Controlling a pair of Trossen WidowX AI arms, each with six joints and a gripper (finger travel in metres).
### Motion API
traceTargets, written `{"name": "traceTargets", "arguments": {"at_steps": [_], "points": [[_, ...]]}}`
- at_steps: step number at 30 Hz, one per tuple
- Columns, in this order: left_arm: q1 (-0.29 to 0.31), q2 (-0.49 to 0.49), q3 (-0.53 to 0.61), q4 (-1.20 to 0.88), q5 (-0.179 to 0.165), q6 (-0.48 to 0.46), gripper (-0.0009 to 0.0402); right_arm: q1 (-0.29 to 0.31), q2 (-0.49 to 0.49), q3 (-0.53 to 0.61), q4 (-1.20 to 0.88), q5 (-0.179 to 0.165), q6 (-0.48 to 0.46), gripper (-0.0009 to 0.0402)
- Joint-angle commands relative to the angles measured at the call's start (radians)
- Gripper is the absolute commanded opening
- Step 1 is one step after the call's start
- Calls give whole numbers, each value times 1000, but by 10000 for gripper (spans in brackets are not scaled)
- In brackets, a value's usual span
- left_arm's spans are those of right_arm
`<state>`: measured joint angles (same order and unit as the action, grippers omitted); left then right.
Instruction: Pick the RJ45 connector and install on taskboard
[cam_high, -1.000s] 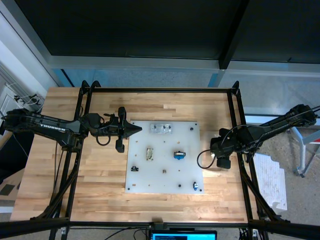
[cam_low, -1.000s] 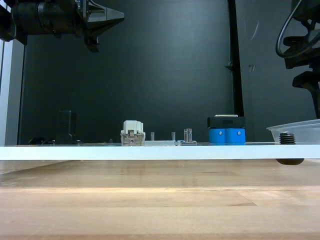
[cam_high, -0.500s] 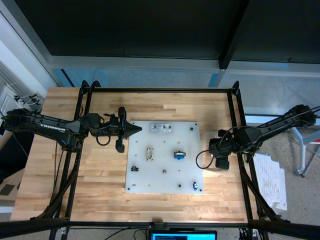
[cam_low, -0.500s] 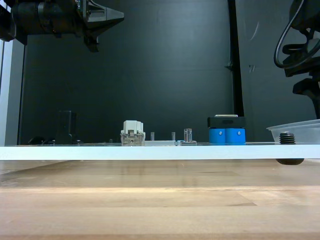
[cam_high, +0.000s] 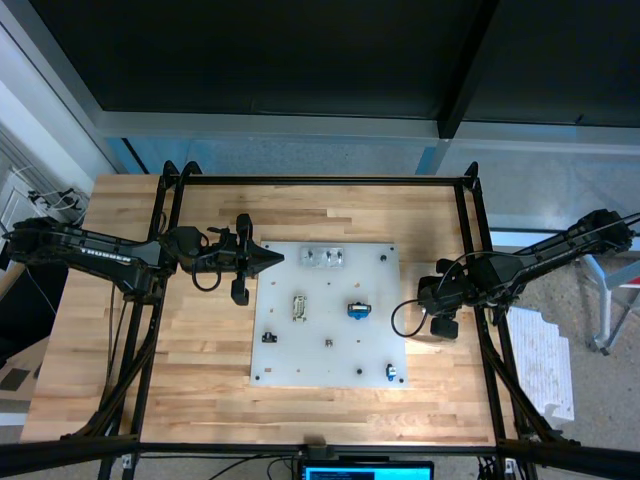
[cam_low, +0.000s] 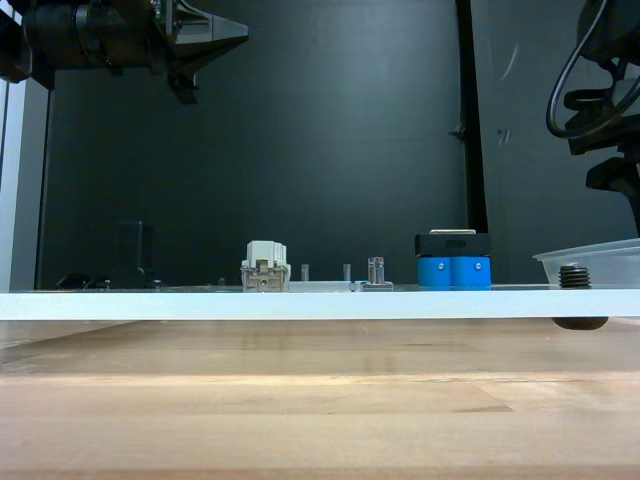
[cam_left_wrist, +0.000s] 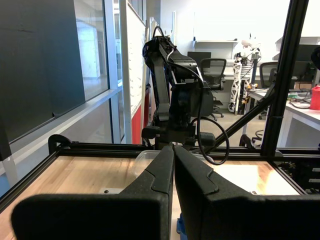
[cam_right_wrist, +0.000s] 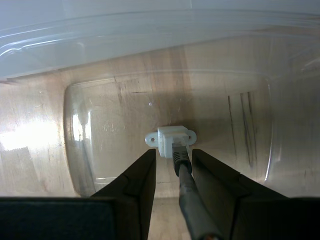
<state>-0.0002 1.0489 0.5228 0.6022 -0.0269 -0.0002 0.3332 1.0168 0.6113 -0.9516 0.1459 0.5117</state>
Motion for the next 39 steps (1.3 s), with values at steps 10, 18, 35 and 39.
{"name": "traceTargets", "arguments": {"at_steps": [10, 18, 35, 39], "points": [[0, 0, 0, 0, 0, 0, 0, 0, 0, 0, -1, 17, 8, 33], [0, 0, 0, 0, 0, 0, 0, 0, 0, 0, -1, 16, 8, 3], [0, 0, 0, 0, 0, 0, 0, 0, -22, 58, -56, 19, -3, 0], [0, 0, 0, 0, 0, 0, 0, 0, -26, 87, -65, 19, -3, 0]]}}
